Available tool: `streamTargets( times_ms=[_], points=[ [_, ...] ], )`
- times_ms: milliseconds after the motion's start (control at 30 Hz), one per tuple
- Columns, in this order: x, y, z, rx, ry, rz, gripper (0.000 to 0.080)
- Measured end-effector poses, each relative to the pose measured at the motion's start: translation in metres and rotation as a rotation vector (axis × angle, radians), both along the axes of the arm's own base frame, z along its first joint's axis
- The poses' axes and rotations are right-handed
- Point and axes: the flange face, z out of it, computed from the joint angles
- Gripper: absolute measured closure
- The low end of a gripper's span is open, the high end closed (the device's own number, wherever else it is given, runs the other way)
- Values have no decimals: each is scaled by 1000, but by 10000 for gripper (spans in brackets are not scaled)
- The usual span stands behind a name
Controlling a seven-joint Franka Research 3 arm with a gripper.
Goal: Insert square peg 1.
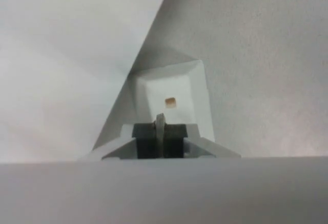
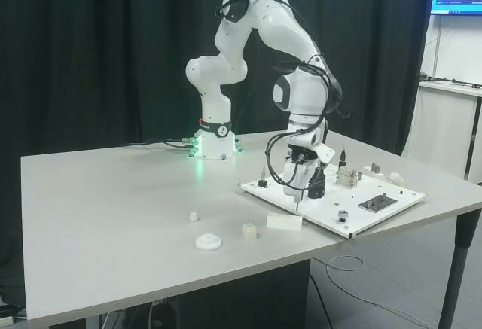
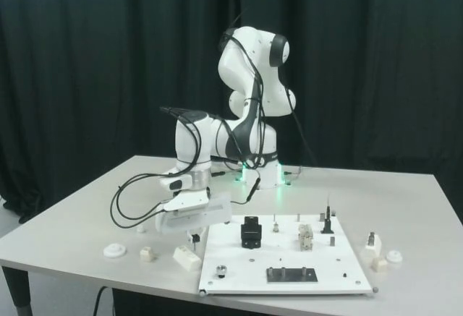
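Fingers (image 1: 159,141) pinch peg (image 1: 160,126), long axis vertical, over block (image 1: 171,101).

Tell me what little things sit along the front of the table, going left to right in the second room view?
Round white disc → small white cube → white rectangular block → white board → small white piece → small white round piece.

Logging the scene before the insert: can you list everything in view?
Table: one, grey.
Board: one, white, on the table, carrying small fixtures.
Black block: one, on the board.
Dark plate: one, near the board's front edge.
Rectangular block: one, white, on the table beside the board, under the gripper.
Small cube: one, white.
Round disc: one, white.
Curtain: black, behind.
Arm: white.
Gripper: over the block.
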Motion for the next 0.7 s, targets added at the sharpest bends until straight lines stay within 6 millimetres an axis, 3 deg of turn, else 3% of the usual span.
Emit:
streamTargets(
  times_ms=[700],
  points=[
    [-2, -2, 14, 8, 8, -12, 777]
  ],
)
